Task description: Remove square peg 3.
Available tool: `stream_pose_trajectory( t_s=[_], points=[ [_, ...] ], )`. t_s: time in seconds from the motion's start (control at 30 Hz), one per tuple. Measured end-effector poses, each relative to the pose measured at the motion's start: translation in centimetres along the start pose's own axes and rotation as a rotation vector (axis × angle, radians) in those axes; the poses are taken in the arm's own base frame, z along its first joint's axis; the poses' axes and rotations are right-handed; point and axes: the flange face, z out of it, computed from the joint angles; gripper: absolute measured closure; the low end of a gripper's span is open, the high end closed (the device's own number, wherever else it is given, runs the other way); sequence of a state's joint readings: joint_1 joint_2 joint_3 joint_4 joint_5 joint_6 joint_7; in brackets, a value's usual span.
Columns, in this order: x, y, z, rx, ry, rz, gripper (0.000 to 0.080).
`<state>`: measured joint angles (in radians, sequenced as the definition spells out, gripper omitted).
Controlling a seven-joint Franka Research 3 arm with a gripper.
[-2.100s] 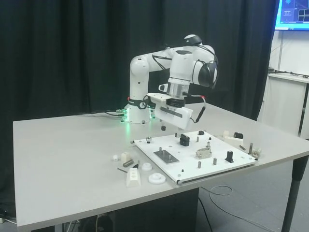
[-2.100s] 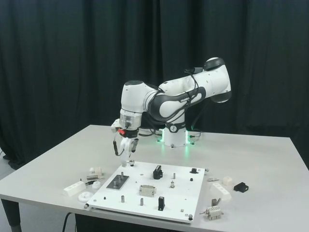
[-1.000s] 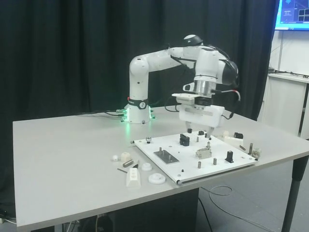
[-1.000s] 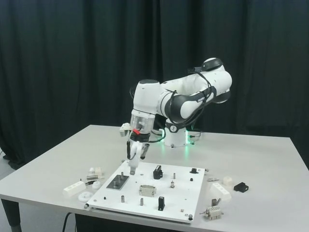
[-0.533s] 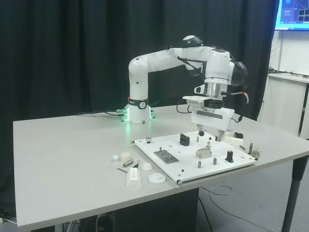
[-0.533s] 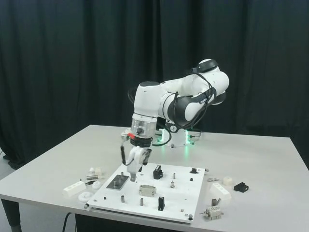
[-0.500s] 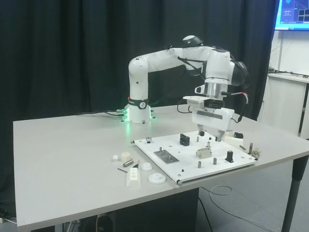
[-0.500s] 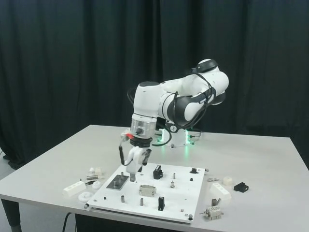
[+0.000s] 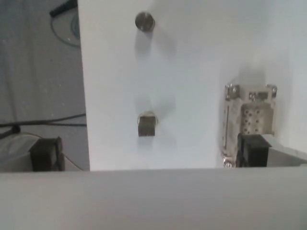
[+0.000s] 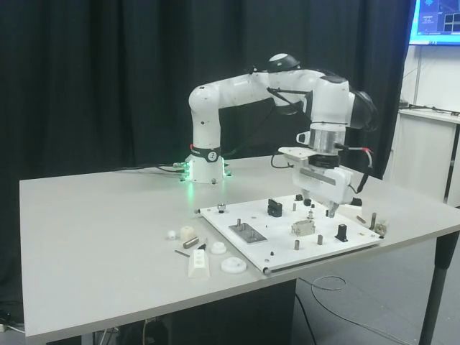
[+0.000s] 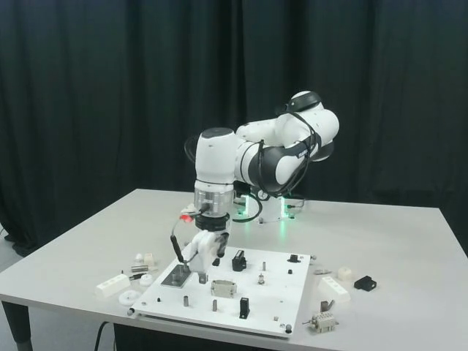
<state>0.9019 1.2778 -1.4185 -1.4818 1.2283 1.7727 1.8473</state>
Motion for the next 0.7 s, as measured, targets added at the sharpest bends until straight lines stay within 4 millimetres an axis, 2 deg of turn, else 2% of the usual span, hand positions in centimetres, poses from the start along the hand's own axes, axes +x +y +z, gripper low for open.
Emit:
stream_pose_trajectory(
  t_s=[0.27,0.7],
  points=[
    [-1.1,0.2,1.2,-0.016,0.012,0.003,0.0003],
    [-1.8,0.1,3.5,-0.024,0.026,0.024,0.0003]
  ],
)
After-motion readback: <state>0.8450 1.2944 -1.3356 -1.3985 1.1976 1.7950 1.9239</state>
